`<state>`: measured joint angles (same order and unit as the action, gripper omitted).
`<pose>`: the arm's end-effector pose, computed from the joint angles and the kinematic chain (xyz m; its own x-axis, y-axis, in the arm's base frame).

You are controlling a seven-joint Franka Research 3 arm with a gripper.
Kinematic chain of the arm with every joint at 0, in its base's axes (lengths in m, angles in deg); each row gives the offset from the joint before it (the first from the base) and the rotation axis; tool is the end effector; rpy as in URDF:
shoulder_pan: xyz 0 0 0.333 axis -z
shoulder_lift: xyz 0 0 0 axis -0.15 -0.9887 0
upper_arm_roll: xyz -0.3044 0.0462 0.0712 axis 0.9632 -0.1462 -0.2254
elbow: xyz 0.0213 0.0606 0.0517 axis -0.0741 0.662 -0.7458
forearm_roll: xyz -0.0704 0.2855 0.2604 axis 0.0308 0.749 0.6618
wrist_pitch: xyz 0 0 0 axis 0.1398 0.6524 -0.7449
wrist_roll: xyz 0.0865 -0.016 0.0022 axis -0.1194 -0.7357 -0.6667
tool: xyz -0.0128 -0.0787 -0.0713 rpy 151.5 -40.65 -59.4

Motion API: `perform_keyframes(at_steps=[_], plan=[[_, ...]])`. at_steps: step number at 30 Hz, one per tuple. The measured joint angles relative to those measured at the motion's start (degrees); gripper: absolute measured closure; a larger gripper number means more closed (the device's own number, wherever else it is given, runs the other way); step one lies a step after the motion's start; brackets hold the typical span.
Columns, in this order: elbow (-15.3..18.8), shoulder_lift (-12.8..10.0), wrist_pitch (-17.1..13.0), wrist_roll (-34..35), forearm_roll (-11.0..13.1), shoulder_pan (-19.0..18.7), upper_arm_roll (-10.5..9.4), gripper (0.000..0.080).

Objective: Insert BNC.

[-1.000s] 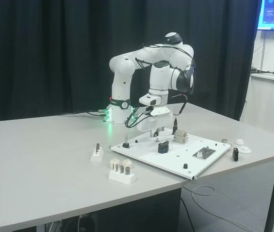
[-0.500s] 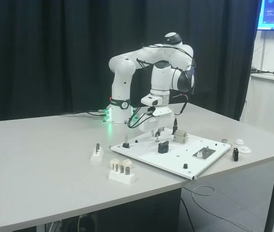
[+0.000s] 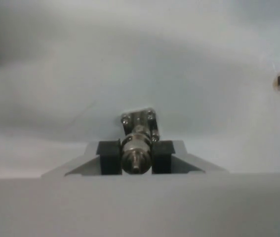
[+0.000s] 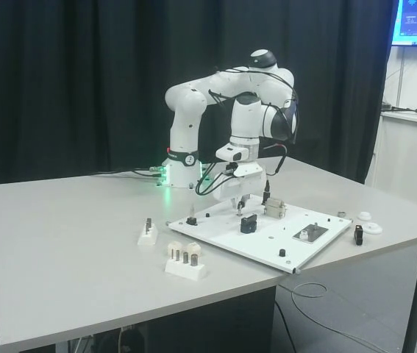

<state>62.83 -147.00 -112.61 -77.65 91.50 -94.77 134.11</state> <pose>0.4492 -0.0083 0.2127 0.8499 -0.5259 -0.0313 -0.5256 -0.8505 0.0200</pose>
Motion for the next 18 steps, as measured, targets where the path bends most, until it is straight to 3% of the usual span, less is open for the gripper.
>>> perform_keyframes(at_steps=[18], plan=[[0.2,-0.1,-2.4,0.0,1.1,0.0,-0.86,0.0677]])
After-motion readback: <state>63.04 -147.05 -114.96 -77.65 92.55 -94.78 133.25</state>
